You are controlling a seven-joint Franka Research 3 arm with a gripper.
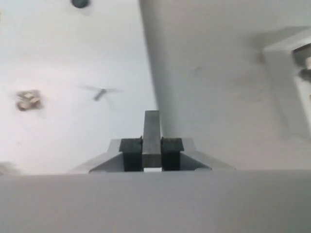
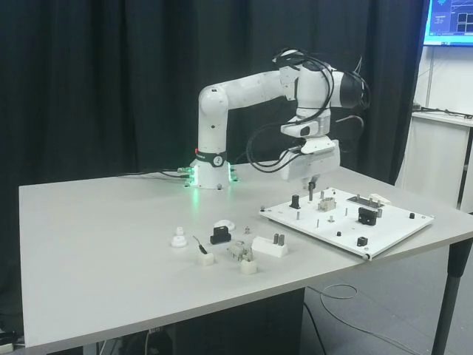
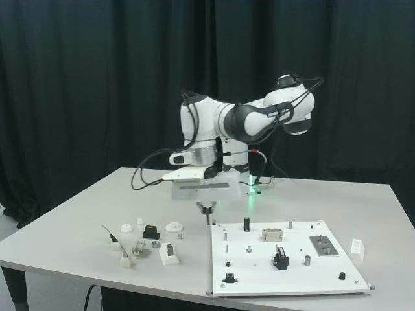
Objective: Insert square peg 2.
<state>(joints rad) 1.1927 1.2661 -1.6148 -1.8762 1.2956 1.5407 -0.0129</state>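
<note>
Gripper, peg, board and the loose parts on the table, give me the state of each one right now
Gripper: shut on the square peg, raised over the table.
Square peg: held upright between the fingers, not yet inserted.
White board: lying flat on the table, several small fixtures standing on it.
Loose parts: resting on the table beside the board, untouched.

A: Arm [image 2: 251, 85] white, table [image 2: 89, 222] grey?
B: Yes. Board [image 3: 259, 275] white, curtain [image 3: 97, 78] black, green light [image 2: 191, 176] at the base. Peg [image 1: 151, 133] grey, pads [image 1: 130, 151] black.
</note>
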